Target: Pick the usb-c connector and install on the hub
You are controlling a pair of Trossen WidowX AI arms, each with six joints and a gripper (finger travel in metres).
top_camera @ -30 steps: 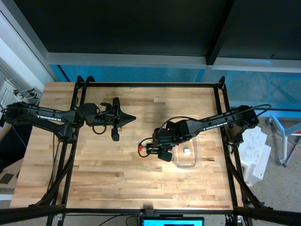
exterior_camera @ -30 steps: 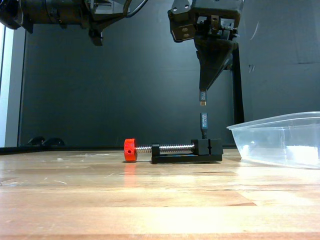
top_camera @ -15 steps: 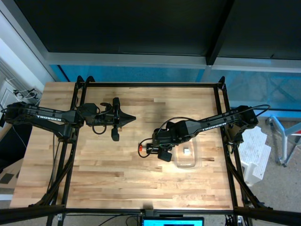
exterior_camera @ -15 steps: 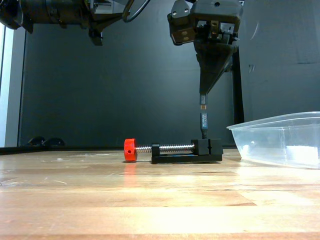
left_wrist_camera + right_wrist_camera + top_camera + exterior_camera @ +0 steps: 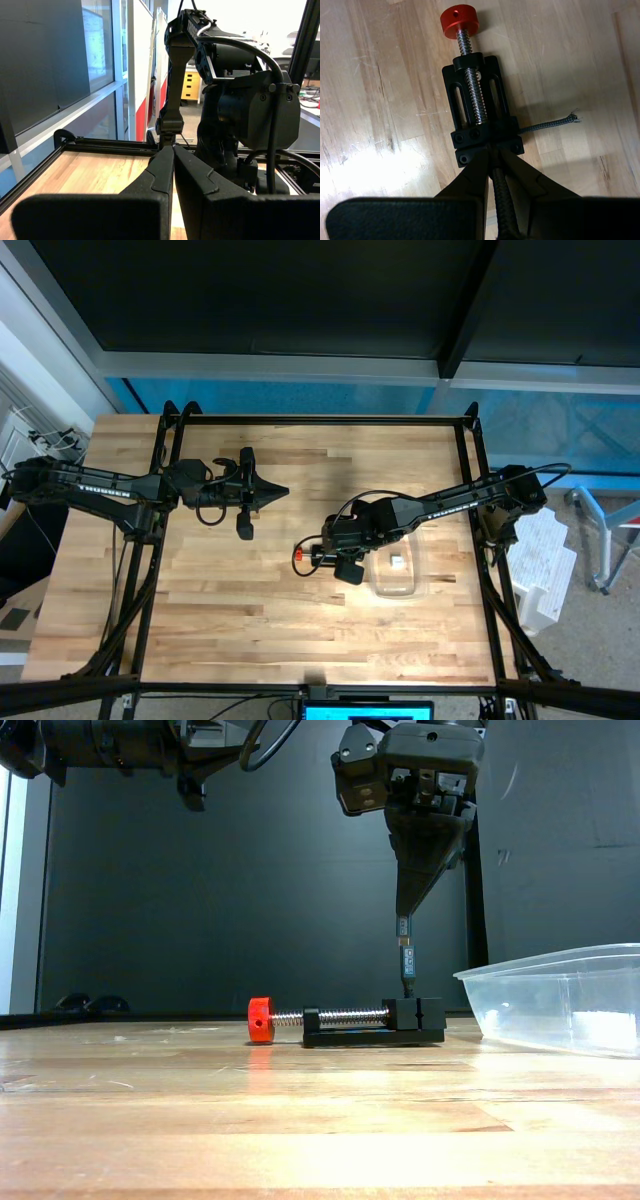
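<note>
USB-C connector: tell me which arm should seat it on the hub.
Right. The right gripper holds the usb-c connector just above the upright piece on the hub. The left gripper hangs shut, well off to the left.

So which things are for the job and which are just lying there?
For the job:
- usb-c connector, pinched in the right gripper
- hub, right underneath it

Just lying about:
- clear plastic tray, beside the hub
- left gripper, shut, parked up high to the hub's left
</note>
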